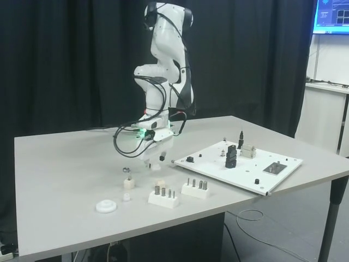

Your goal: Pick medium gear.

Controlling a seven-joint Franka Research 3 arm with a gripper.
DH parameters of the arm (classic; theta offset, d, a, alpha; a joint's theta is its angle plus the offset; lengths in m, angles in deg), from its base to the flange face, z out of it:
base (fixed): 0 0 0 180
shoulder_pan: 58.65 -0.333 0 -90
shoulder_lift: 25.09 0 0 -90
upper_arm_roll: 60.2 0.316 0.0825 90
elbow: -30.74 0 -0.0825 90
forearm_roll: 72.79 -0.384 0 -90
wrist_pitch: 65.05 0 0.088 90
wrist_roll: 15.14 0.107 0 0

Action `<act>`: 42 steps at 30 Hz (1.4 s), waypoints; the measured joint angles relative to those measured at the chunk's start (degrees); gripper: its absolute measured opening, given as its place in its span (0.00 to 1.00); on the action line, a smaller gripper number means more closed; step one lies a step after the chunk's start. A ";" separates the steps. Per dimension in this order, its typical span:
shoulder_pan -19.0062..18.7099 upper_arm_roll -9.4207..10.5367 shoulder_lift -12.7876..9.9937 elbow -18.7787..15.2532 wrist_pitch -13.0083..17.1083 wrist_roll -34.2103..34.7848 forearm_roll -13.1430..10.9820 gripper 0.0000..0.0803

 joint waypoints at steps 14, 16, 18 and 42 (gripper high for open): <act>-0.10 0.69 -3.58 0.94 1.81 -0.07 -2.63 1.00; -0.10 0.72 -3.99 1.07 1.81 -0.12 -2.74 1.00; -0.10 0.78 -4.33 1.19 1.82 -0.15 -2.75 1.00; -0.17 1.13 -4.63 2.71 1.46 -0.15 -3.14 0.50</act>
